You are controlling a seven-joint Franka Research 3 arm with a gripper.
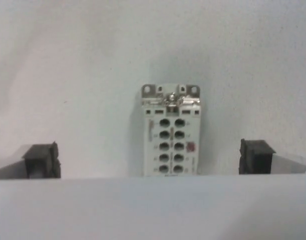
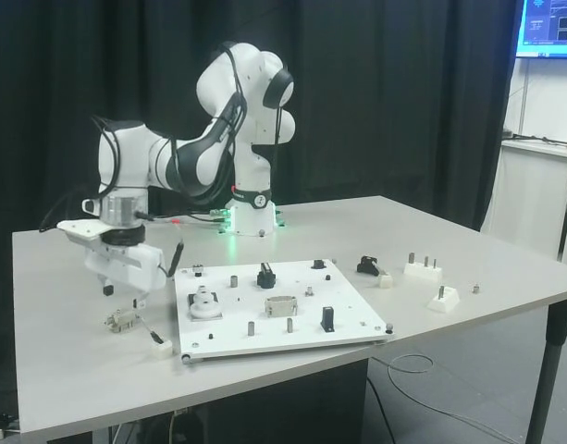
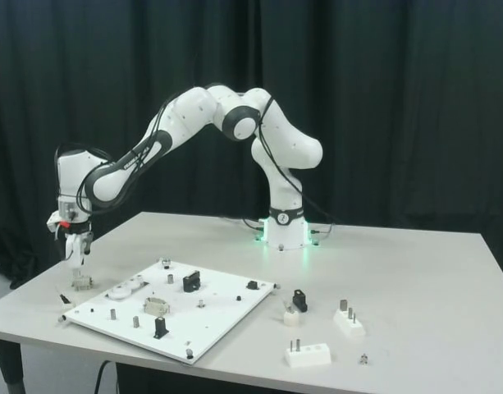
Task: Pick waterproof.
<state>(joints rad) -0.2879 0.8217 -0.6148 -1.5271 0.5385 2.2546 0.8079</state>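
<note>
The waterproof connector [image 1: 170, 135] is a white block with two rows of round holes and a metal clamp at one end. It lies flat on the grey table, left of the white board in the first room view, where the connector [image 2: 119, 320] is small. My gripper [image 1: 149, 159] hangs above it, open, one black fingertip [image 1: 42, 160] on each side and well apart from it. From the second room view the gripper [image 3: 76, 258] stands just over the connector [image 3: 80, 283]. Nothing is held.
A white board [image 2: 348, 310] with several small fixtures lies beside the connector. A small white block [image 2: 160, 349] on a black lead sits near the board's front corner. Further right stand a black part [image 2: 366, 266] and two white pin holders [image 2: 422, 269].
</note>
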